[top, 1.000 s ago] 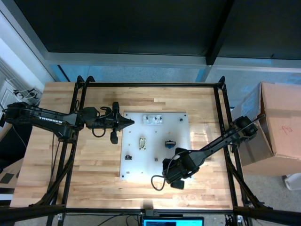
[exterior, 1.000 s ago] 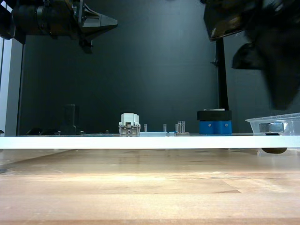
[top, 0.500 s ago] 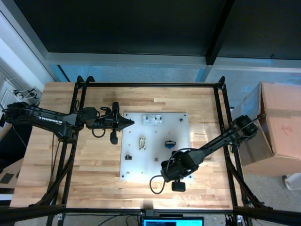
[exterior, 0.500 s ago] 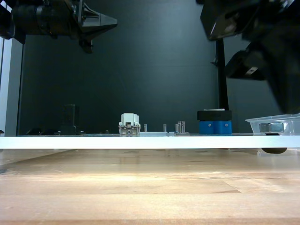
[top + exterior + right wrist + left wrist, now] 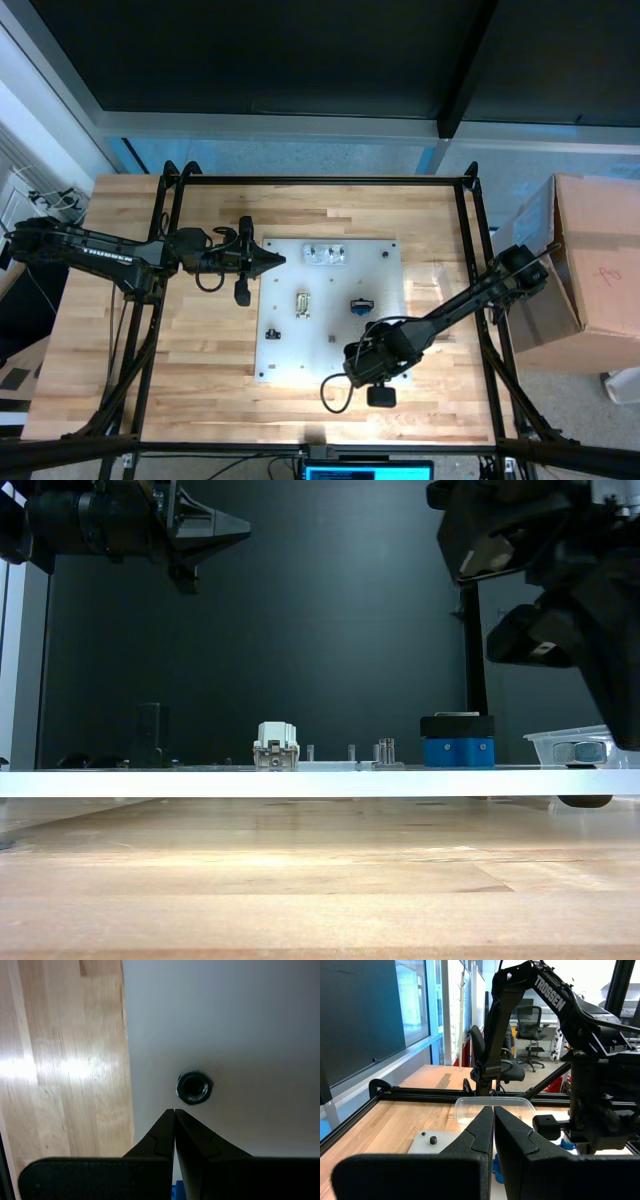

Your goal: Unfasten the M12 nut and place it in the container

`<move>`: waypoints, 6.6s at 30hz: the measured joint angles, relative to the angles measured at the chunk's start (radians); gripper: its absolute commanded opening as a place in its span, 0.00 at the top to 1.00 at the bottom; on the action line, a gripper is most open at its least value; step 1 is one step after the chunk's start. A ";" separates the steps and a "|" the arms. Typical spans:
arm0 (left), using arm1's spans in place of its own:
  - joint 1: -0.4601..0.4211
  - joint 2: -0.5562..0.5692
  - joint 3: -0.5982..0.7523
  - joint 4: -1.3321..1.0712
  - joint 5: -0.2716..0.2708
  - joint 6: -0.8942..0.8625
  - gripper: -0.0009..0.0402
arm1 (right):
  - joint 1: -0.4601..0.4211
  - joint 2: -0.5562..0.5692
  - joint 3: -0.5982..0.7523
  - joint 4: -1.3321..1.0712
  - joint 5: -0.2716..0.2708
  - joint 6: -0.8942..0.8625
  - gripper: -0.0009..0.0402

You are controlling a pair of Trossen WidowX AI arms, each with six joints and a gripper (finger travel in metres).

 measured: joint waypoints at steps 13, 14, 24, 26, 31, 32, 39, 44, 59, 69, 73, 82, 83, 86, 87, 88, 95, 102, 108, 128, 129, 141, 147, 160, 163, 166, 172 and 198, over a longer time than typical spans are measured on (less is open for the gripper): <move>0.000 0.000 0.000 0.000 0.000 0.000 0.98 | -0.001 0.000 -0.016 0.021 0.020 0.004 0.98; 0.000 0.000 0.000 0.000 0.000 0.000 0.98 | -0.001 0.000 -0.014 0.008 0.052 0.013 0.98; 0.000 0.000 0.000 0.000 0.000 0.000 0.98 | 0.000 -0.009 0.034 -0.121 0.230 0.075 0.98; 0.000 0.000 0.000 0.000 0.000 0.000 0.98 | 0.000 -0.009 0.040 -0.119 0.188 0.076 0.98; 0.000 0.000 0.000 0.000 0.000 0.000 0.98 | -0.002 -0.009 0.079 -0.113 0.010 0.055 0.98; 0.000 0.000 0.000 0.000 0.000 0.000 0.98 | -0.002 -0.009 0.088 -0.113 -0.019 0.047 0.98; 0.000 0.000 0.000 0.000 0.000 0.000 0.98 | 0.000 0.009 0.102 -0.106 -0.022 0.045 0.98; 0.000 0.000 0.000 0.000 0.000 0.000 0.98 | 0.004 0.045 0.102 -0.081 -0.015 0.042 0.98; 0.000 0.000 0.000 0.000 0.000 0.000 0.98 | 0.004 0.067 0.088 -0.070 0.005 0.033 0.98; 0.000 0.000 0.000 0.000 0.000 0.000 0.98 | 0.003 0.066 0.087 -0.074 0.018 0.034 0.98; 0.000 0.000 0.000 0.000 0.000 0.000 0.98 | 0.005 0.056 0.087 -0.138 0.165 0.092 0.98; 0.000 0.000 0.000 0.000 0.000 0.000 0.98 | 0.006 0.014 0.090 -0.188 0.176 0.148 0.98; 0.000 0.000 0.000 0.000 0.000 0.000 0.98 | 0.005 0.011 0.090 -0.187 0.151 0.148 0.98; 0.000 0.000 0.000 0.000 0.000 0.000 0.98 | 0.002 0.006 0.098 -0.179 0.071 0.149 0.98; 0.000 0.000 0.000 0.000 0.000 0.000 0.98 | 0.002 0.005 0.104 -0.176 0.051 0.148 0.98; 0.000 0.000 0.000 0.000 0.000 0.000 0.98 | 0.003 0.001 0.109 -0.172 0.029 0.146 0.98; 0.000 0.000 0.000 0.000 0.000 0.000 0.98 | 0.006 0.003 0.127 -0.138 -0.014 0.104 0.98; 0.000 0.000 0.000 0.000 0.000 0.000 0.98 | 0.014 0.059 0.122 -0.090 -0.016 0.078 0.98; 0.000 0.000 0.000 0.000 0.000 0.000 0.98 | 0.013 0.078 0.112 -0.072 -0.014 0.070 0.98; 0.000 0.000 0.000 -0.001 0.000 0.000 0.98 | 0.009 0.077 0.098 -0.083 0.039 0.068 0.98; 0.000 0.000 0.000 -0.001 0.000 0.000 0.98 | 0.008 0.076 0.098 -0.091 0.050 0.069 0.98; 0.000 0.000 0.000 -0.001 0.000 0.000 0.98 | 0.009 0.029 0.111 -0.214 0.223 0.185 0.98; 0.000 0.000 0.000 -0.002 0.000 0.000 0.98 | 0.009 0.018 0.111 -0.181 0.071 0.179 0.98; 0.000 0.000 0.000 -0.002 0.000 0.000 0.98 | 0.013 0.042 0.111 -0.077 -0.028 0.138 0.98; 0.000 0.000 0.000 -0.002 0.000 0.000 0.98 | 0.013 0.061 0.111 -0.072 -0.021 0.131 0.98; 0.000 0.000 0.000 -0.002 0.000 0.000 0.98 | 0.013 0.072 0.111 -0.068 -0.013 0.129 0.98; 0.000 0.000 0.000 -0.002 0.000 0.000 0.98 | 0.012 0.081 0.109 -0.060 0.005 0.113 0.98; 0.000 0.000 0.000 -0.003 0.000 0.000 0.98 | 0.016 0.039 0.118 -0.247 0.314 0.219 0.98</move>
